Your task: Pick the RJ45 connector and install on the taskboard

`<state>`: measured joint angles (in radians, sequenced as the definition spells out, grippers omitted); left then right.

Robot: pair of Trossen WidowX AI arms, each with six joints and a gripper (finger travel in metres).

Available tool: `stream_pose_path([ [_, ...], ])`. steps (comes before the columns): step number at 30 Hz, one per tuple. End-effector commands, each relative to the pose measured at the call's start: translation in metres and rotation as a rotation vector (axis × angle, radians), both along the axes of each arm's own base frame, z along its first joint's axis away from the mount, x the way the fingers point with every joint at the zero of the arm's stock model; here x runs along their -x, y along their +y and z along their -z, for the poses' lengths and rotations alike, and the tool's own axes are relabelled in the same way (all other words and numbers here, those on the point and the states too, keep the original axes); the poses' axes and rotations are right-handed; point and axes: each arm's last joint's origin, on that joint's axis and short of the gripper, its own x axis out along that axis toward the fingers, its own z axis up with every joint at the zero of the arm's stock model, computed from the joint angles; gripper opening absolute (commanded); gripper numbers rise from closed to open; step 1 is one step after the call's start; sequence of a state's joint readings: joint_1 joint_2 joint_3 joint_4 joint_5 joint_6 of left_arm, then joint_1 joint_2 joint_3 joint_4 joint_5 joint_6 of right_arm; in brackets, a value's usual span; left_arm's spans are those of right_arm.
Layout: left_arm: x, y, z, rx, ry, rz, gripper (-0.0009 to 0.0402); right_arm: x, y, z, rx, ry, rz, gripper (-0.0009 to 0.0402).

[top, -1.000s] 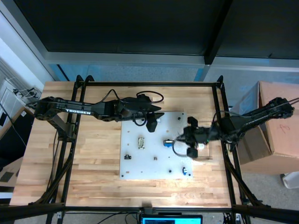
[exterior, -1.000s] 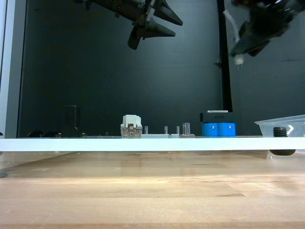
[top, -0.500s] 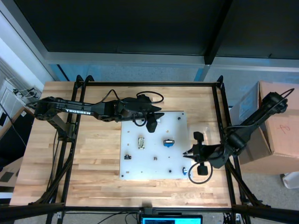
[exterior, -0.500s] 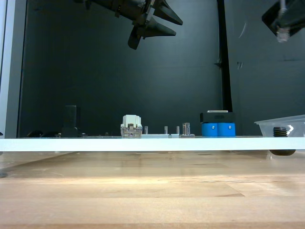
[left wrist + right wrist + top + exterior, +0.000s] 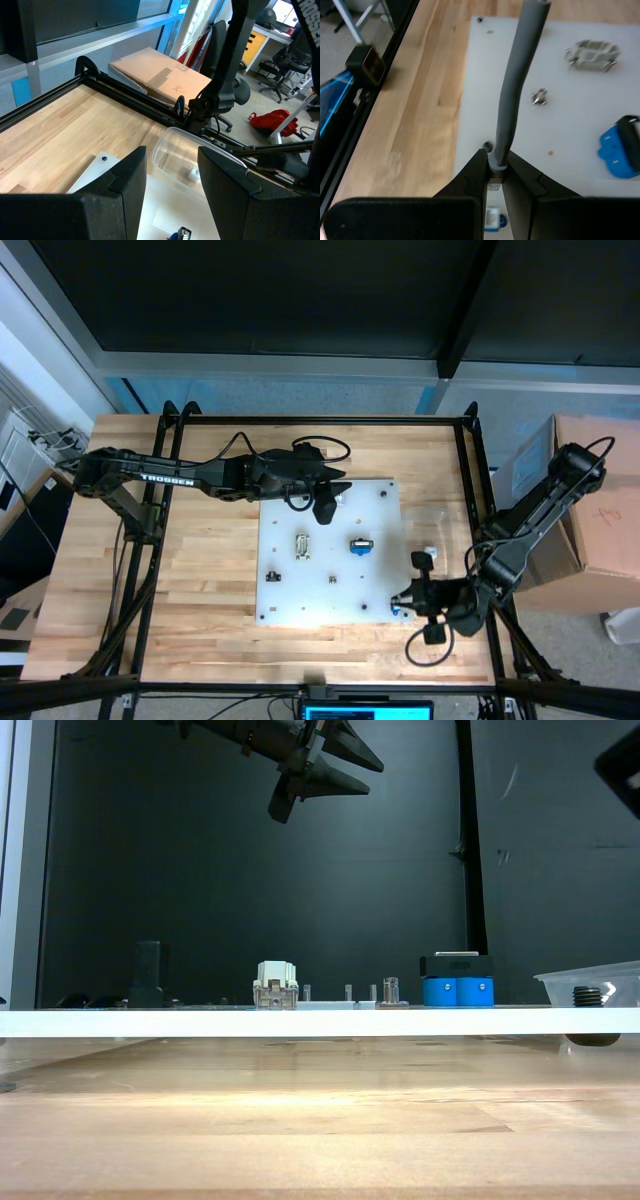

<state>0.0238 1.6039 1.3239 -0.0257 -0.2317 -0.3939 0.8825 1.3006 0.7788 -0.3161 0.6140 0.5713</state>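
Note:
The RJ45 connector point(image 5: 495, 178), a small clear plug on a grey cable point(image 5: 519, 80), is held in my right gripper point(image 5: 495, 172), which is shut on it. The plug hangs above the white taskboard point(image 5: 560, 125), just over a small blue socket point(image 5: 491, 220). In the high view my right gripper point(image 5: 400, 601) is at the board's near right corner, with the cable looping behind it point(image 5: 425, 632). My left gripper point(image 5: 334, 498) hovers open and empty high over the taskboard's point(image 5: 300, 590) far edge, as the low view also shows for the left gripper point(image 5: 372, 778).
On the board sit a cream connector block point(image 5: 302, 545), a blue part point(image 5: 360, 545) and small metal studs. A clear plastic tray point(image 5: 195, 160) lies beside the board's right edge. A cardboard box point(image 5: 590, 510) stands off the table to the right. Black frame rails point(image 5: 470, 500) surround the table.
My right gripper has carried the RJ45 connector from beside the board's middle right toward the near right corner and lower, leaving the low view. The left arm has not moved.

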Motion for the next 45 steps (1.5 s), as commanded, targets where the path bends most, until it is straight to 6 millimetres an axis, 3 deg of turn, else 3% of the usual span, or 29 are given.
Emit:
stream_pose_path([
  [1, 0.0, 0.0, 0.0, 0.0, 0.0, 0.0, 0.0138, 0.001, 0.007, 0.008, 0.005, 0.014, -0.012, 0.0],
  [17, 0.0, 0.0, 0.0, 0.0, 0.0, 0.0, 0.0138, 0.012, -0.003, 0.043, 0.013, 0.026, -0.023, 0.0],
  [45, 0.0, 0.0, 0.0, 0.0, -0.001, 0.0, 0.0138, 0.012, -0.002, 0.049, 0.048, 0.014, -0.047, 0.0],
])
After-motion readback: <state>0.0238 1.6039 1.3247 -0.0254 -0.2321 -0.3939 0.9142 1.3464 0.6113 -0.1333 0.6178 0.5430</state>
